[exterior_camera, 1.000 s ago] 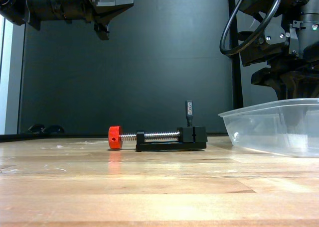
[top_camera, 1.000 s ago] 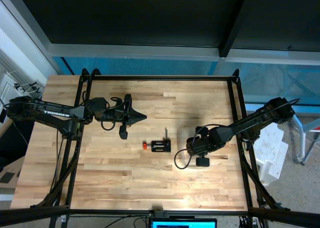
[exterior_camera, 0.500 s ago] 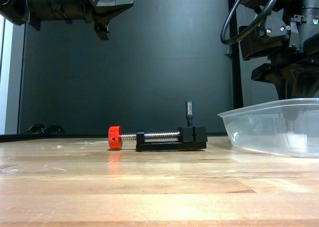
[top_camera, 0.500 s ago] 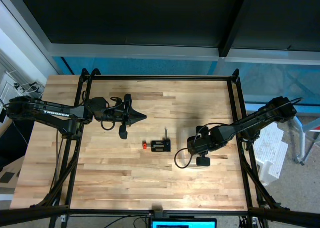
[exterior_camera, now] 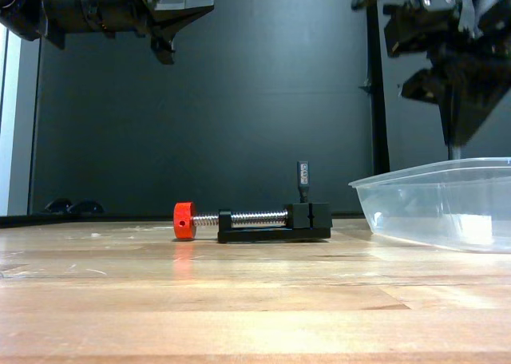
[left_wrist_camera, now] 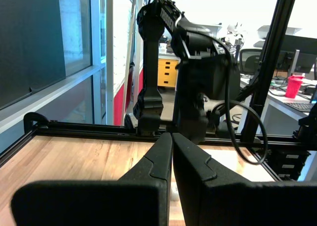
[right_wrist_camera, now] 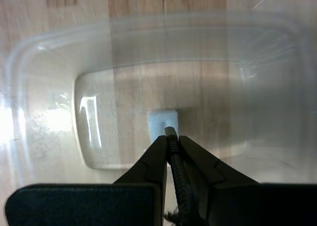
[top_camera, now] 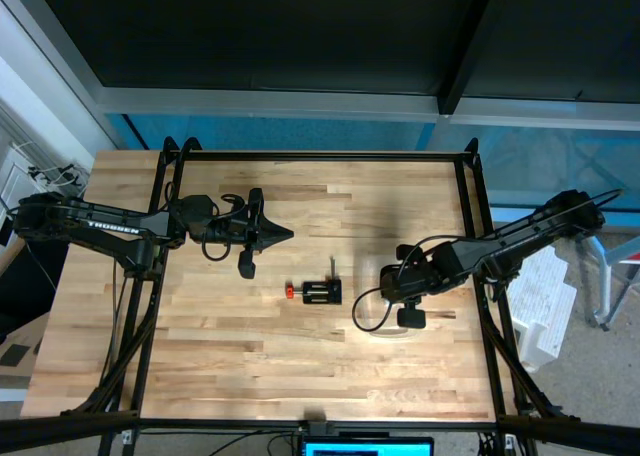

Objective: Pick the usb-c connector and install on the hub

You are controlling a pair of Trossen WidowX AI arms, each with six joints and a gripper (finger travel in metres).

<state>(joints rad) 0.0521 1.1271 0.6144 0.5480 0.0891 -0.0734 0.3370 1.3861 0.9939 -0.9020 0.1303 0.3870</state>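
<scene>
My right gripper [exterior_camera: 454, 139] has risen clear of the plastic bin [exterior_camera: 415, 208], fingers closed on the usb-c connector [right_wrist_camera: 171, 132], so the pick looks done and the hub [exterior_camera: 302, 175] in the vise [exterior_camera: 275, 223] is next. The connector hangs tip-down, a thin dark cord with a metal end. My left gripper [top_camera: 285, 234] stays high at the left, closed and empty.

Overhead light, even; surface [top_camera: 300, 346] brightly lit. Low view: dark backdrop, left claw [exterior_camera: 206, 7] silhouetted. Right wrist view: tub [right_wrist_camera: 59, 35] glare, hazy.
</scene>
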